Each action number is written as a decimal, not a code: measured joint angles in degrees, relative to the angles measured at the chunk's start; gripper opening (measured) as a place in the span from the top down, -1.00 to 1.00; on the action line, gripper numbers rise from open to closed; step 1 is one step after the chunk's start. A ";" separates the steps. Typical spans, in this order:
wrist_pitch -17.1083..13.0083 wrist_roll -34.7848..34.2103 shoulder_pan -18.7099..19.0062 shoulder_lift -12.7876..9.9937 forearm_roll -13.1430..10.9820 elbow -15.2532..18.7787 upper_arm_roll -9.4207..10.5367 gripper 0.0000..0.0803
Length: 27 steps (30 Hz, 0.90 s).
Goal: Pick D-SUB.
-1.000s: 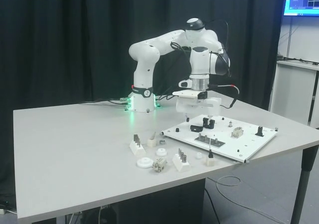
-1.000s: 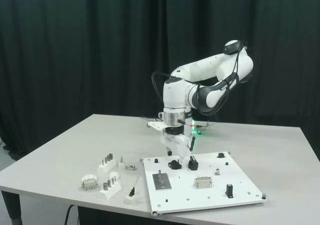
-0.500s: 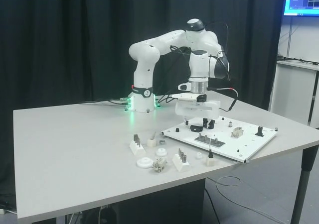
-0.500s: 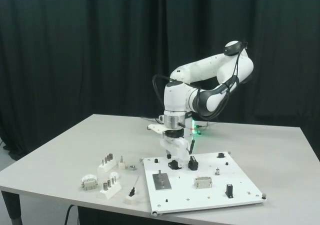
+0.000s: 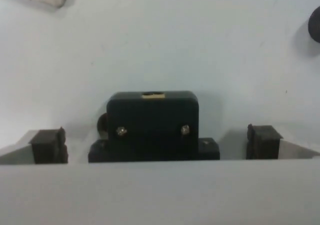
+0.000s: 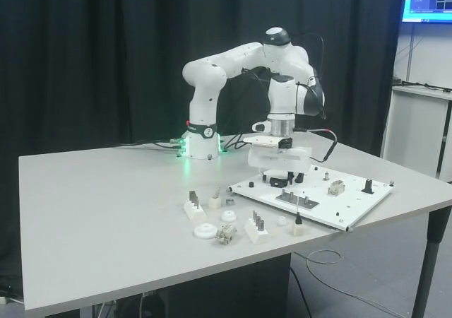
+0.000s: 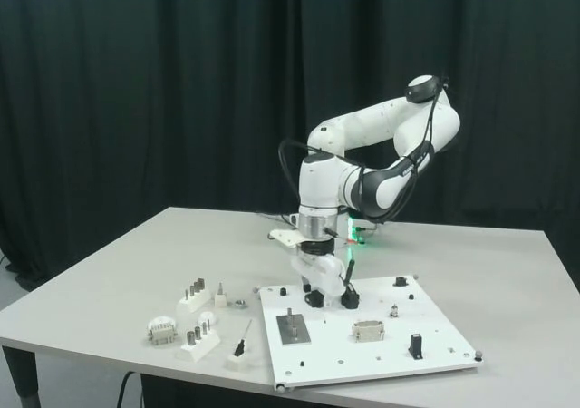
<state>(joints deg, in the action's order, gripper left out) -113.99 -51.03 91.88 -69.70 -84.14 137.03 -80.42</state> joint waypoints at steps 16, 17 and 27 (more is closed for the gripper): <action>-1.28 3.71 0.47 0.00 -0.03 0.03 1.14 -0.43; -1.30 3.76 0.50 0.00 -0.03 0.03 1.14 -0.43; -1.48 3.73 0.81 0.01 -0.03 0.00 0.33 -0.43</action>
<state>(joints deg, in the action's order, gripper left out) -115.47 -47.30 92.69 -69.69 -84.17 137.03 -80.09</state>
